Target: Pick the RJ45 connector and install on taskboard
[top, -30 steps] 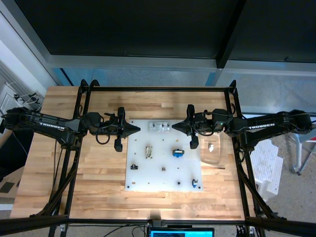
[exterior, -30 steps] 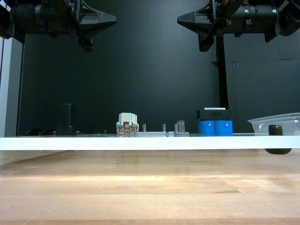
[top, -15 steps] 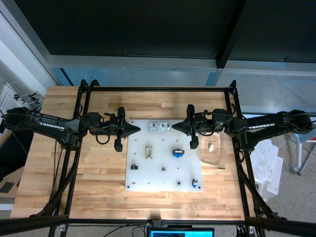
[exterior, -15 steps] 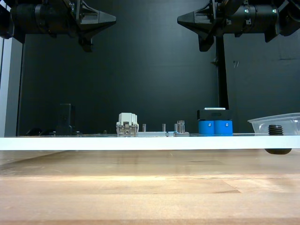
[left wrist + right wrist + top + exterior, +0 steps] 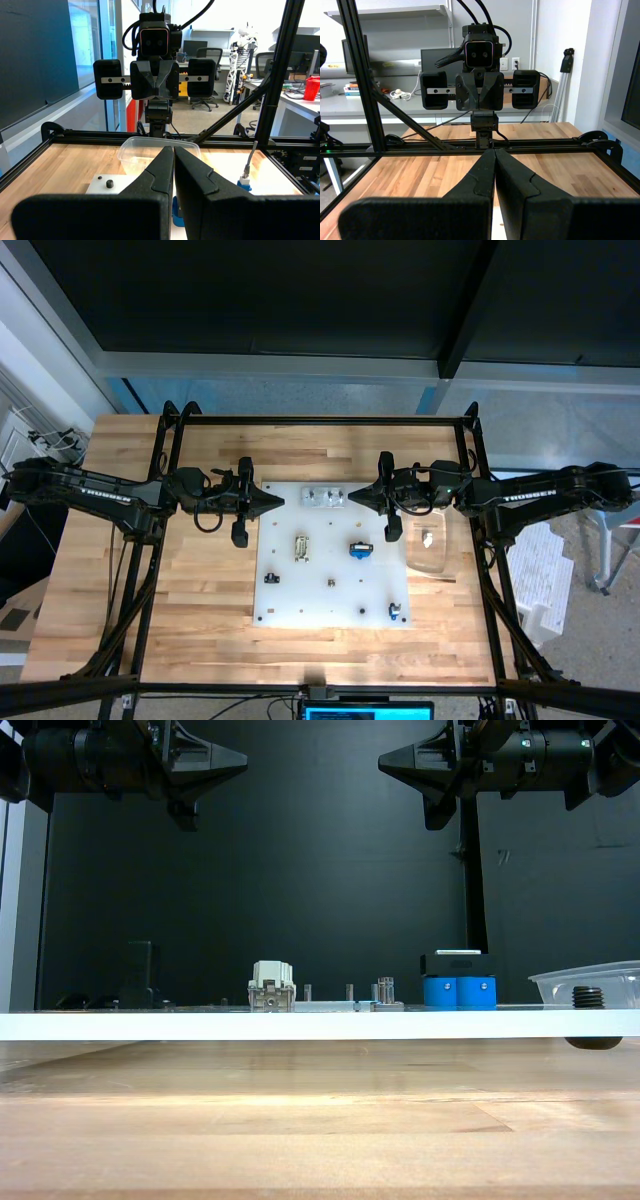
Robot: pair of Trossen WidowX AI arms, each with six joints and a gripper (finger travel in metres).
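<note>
Left gripper (image 5: pixel 279 501) and right gripper (image 5: pixel 353 497) hang high over the far edge of the white board (image 5: pixel 300 605), both with fingers pressed together and empty. The connector (image 5: pixel 245 176) stands in the blue jack (image 5: pixel 397 613) at the near right corner, with open room around it.

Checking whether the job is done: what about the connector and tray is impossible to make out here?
Connector seating: it stands in the blue jack in the left wrist view, too small to judge; high view likewise.
Tray contents, low view: its translucent wall obscures them.
White board, wrist views: the shut left end effector and right end effector, raised over its far part, block most.
</note>
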